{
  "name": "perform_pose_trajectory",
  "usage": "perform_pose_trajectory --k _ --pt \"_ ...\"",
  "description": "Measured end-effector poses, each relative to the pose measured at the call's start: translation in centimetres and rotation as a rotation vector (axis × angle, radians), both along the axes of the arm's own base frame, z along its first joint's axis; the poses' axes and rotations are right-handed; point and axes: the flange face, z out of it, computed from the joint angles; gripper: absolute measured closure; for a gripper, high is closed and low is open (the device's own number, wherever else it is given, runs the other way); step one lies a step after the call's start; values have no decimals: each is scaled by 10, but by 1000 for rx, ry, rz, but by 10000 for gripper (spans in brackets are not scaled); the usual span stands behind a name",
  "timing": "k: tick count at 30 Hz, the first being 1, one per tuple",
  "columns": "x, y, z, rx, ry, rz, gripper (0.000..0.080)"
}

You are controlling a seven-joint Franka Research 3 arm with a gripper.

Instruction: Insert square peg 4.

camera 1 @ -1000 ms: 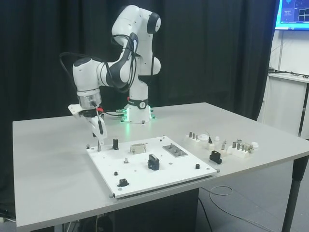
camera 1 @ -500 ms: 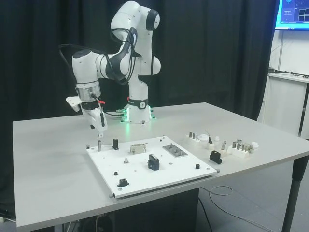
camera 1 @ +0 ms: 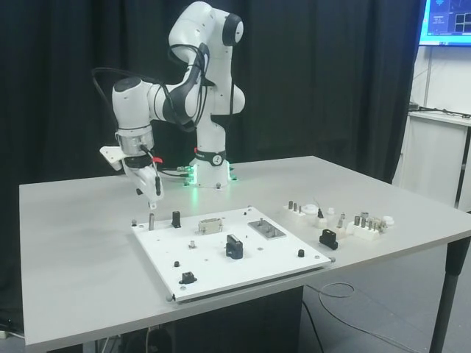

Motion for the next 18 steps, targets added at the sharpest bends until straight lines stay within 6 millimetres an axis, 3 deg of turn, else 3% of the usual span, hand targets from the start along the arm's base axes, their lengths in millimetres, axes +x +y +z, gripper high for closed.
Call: perform_pose_trajectory --k 18 --pt "-9 4 -12 -25 4 5 3"
